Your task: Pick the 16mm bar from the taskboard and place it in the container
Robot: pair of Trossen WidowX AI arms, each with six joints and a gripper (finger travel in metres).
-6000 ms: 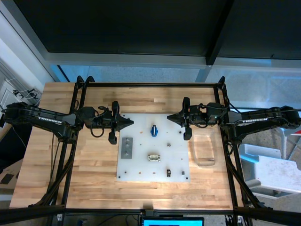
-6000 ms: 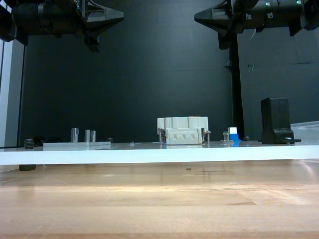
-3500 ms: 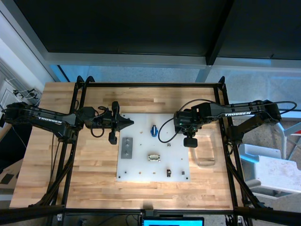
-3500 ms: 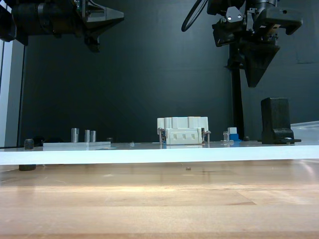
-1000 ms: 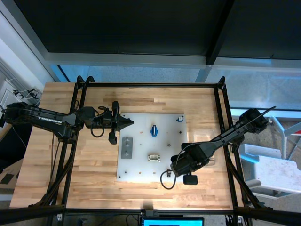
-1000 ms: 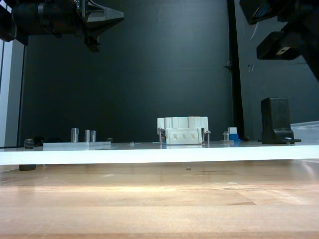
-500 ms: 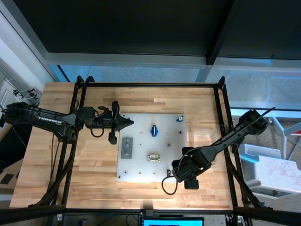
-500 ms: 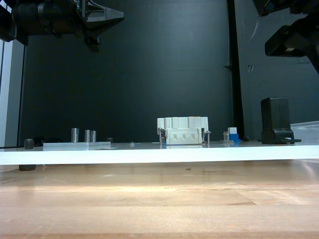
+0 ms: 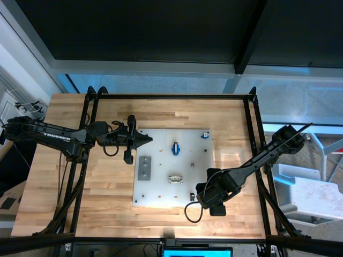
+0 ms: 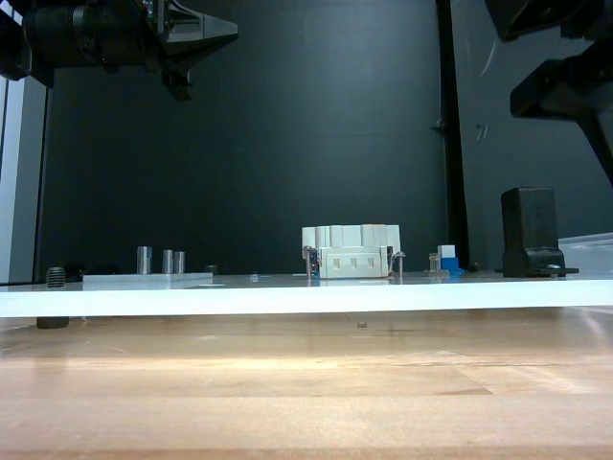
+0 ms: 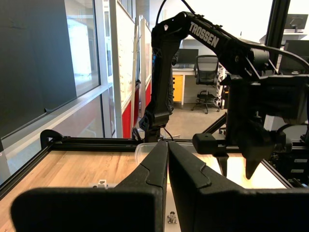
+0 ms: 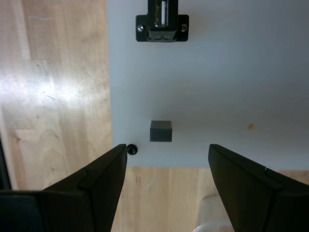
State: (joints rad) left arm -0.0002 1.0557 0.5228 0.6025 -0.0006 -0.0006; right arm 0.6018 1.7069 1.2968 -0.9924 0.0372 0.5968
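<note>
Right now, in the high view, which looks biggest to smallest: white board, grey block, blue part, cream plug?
Biggest: taskboard
Next: grey block
Last: blue part and cream plug, which look about alike.
The left claw, shut, hangs by the taskboard's far-left corner; the right claw, open, above its near-right corner.

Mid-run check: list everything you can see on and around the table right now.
table: one, wooden, under everything.
taskboard: one, white, table centre.
grey block: one, grey, taskboard's left side.
blue part: one, blue, taskboard's far middle.
connector: one, beige, taskboard's middle.
black part: one, black, taskboard's near right area.
16mm bar: one, grey, by the taskboard's near right corner.
container: one, clear, right of the taskboard.
left gripper: black, jaws shut, above the taskboard's far left corner.
right gripper: black, jaws open, raised over the 16mm bar.
</note>
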